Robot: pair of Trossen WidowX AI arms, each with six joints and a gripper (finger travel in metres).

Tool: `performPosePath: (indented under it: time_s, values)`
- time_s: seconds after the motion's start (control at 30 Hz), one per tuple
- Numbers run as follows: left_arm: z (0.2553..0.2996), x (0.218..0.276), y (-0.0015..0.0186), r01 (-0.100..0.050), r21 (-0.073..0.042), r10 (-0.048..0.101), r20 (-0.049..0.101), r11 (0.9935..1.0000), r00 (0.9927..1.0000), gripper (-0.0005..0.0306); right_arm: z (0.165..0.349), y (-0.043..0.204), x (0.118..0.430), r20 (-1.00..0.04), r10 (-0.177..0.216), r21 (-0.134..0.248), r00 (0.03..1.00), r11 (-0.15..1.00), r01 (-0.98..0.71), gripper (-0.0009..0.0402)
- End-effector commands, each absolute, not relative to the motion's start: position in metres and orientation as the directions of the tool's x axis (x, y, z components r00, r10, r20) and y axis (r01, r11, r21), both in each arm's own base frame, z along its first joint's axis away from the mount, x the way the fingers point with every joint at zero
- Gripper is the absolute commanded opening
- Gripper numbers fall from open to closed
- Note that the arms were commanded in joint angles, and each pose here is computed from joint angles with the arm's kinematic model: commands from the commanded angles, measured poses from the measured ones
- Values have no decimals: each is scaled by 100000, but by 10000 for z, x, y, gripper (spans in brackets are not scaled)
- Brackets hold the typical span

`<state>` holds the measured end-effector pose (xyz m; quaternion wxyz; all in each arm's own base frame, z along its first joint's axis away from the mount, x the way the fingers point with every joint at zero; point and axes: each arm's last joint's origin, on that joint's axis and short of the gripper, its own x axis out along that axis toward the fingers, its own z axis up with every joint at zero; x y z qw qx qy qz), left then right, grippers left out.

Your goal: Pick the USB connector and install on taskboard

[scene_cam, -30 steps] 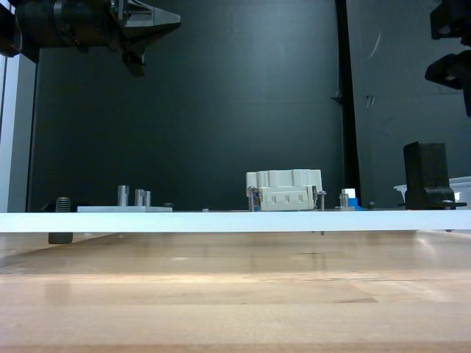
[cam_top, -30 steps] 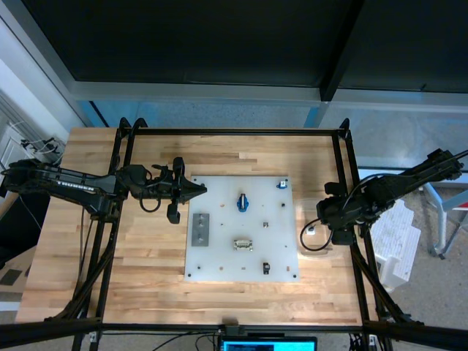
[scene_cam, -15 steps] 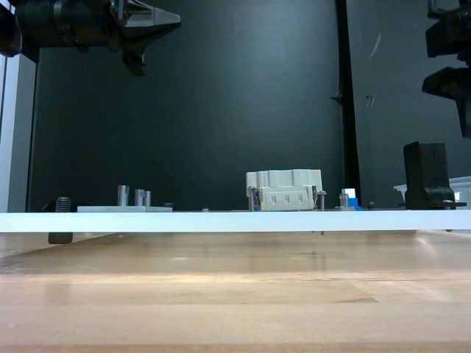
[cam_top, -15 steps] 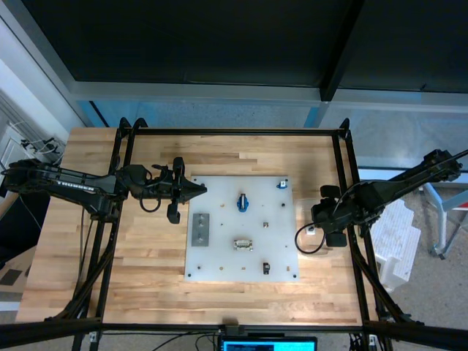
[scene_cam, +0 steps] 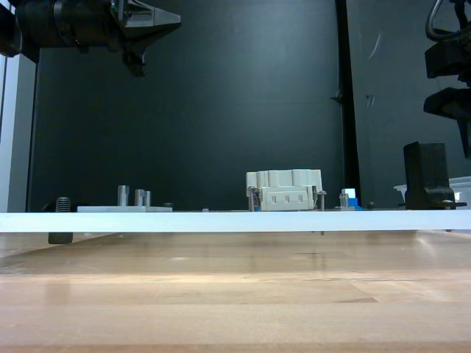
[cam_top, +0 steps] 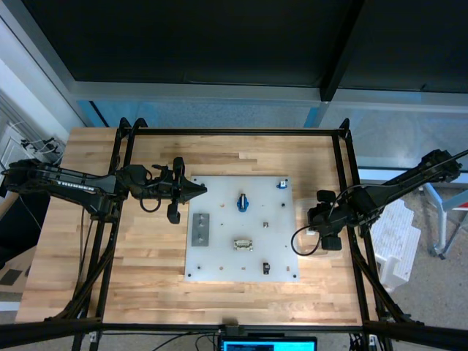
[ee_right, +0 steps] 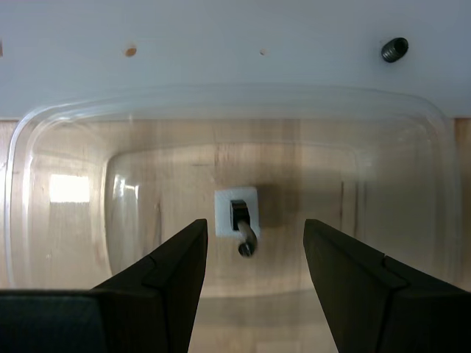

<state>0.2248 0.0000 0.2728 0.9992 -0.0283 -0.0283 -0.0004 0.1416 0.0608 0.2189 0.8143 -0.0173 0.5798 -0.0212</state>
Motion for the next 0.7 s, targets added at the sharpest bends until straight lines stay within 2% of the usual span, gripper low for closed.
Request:
performPosePath:
  time_s: [0.03,0.33,0.7]
  values:
    - [2727,2249,1,204,-5620,114,5662,99842,99840,0,2175,608,1414,-94416,-5343,-4465,32513,99841,3442,181]
    - [2728,2249,1,244,-5618,76,5700,99842,99837,0,2064,613,1418,-93910,-4849,-3028,34020,99782,5864,181]
    - [2728,2249,0,283,-5618,38,5700,99842,99837,0,1940,613,1418,-94388,-6218,-3582,32440,99560,8662,181]
